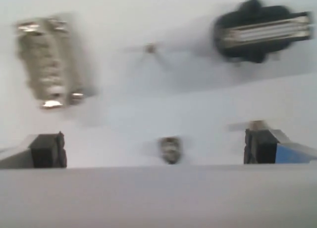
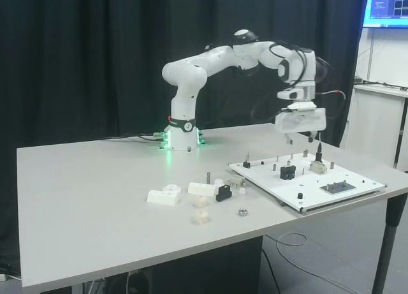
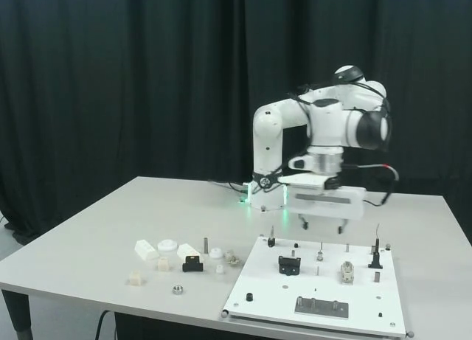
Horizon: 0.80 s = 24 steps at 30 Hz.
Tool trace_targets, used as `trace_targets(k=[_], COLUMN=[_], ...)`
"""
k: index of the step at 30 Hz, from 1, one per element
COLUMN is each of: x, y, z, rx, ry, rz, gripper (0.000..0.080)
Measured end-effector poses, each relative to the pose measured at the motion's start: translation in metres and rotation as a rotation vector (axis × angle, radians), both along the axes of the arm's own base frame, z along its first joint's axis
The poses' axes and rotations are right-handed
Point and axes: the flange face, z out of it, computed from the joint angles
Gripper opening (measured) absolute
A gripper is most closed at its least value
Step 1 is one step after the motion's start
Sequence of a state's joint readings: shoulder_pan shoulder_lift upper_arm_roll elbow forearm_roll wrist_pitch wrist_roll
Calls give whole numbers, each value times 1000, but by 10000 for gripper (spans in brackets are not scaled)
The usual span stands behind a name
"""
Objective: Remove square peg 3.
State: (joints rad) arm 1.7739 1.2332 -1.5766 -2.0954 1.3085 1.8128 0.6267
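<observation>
gripper hangs over the board's far edge, fingers spread wide, nothing between them | arm reaches out from its base, green light at its foot | pegs stand along the board's far side, can't tell which is peg 3 | loose white blocks on table beside the board

This is a robotics lab or test room. A white robot arm is bolted to a grey table with green lights at its base, and black curtains hang all around as a backdrop. A white assembly board with pegs and fittings lies on the table, loose small parts sit beside it, and a screen glows in one corner.
</observation>
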Motion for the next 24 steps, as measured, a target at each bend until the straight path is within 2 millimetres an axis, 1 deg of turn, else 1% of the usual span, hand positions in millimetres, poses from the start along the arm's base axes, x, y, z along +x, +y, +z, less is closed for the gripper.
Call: trace_targets(k=[7, 13, 18, 24], x=[4, 7, 10, 17], y=[51, 85, 106, 123], z=[-6, -7, -9, -11], rx=[-6, -17, -9, -24], ry=[-34, -57, -59, -58], rz=[-15, -24, -31, 6], gripper=[800, 800, 800, 800])
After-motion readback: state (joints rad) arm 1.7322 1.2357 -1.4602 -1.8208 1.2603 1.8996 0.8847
